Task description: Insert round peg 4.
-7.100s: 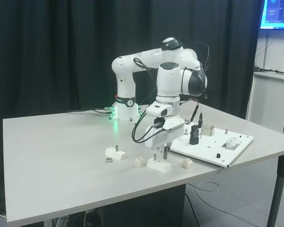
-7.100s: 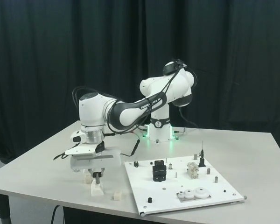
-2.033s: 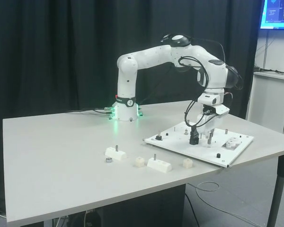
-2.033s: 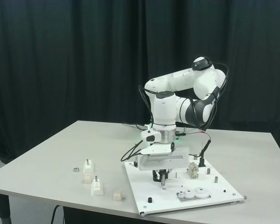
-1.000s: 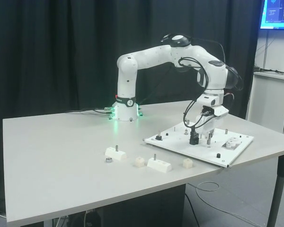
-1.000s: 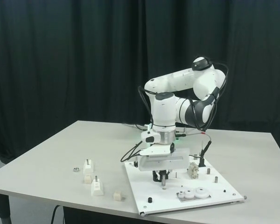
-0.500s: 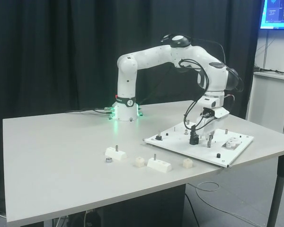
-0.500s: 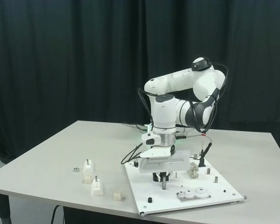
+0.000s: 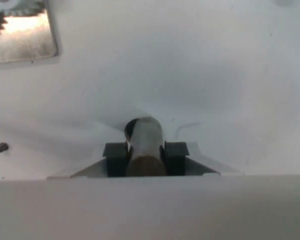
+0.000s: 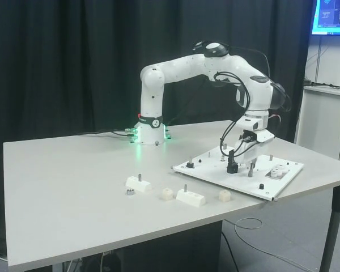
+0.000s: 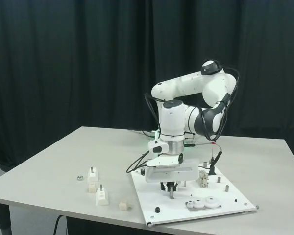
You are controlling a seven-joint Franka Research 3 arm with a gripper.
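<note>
The round peg (image 9: 145, 142), a short grey metal cylinder, stands upright between my black fingertips (image 9: 116, 156). My gripper (image 9: 145, 152) is shut on it. The peg's lower end meets a dark round hole (image 9: 131, 128) in the white board (image 9: 215, 75). From the first room view, my gripper (image 10: 250, 163) is low over the white board (image 10: 204, 169) with the peg (image 10: 250, 171) under it. The second room view has my gripper (image 11: 171, 185) near the board's (image 11: 147, 198) middle, the peg (image 11: 172, 193) reaching down to it.
On the board are a black connector (image 10: 232, 164), white gears (image 11: 203, 203) in a metal recess (image 9: 20, 35), and several small posts. On the grey table beside the board lie white blocks (image 10: 191, 198) with pins, two small cubes (image 10: 166, 194) and a nut (image 10: 130, 191).
Seven seconds ago my gripper was at the white blocks on the table; it has since moved to the board. Over the last second the hand shifted slightly and sank a little.
</note>
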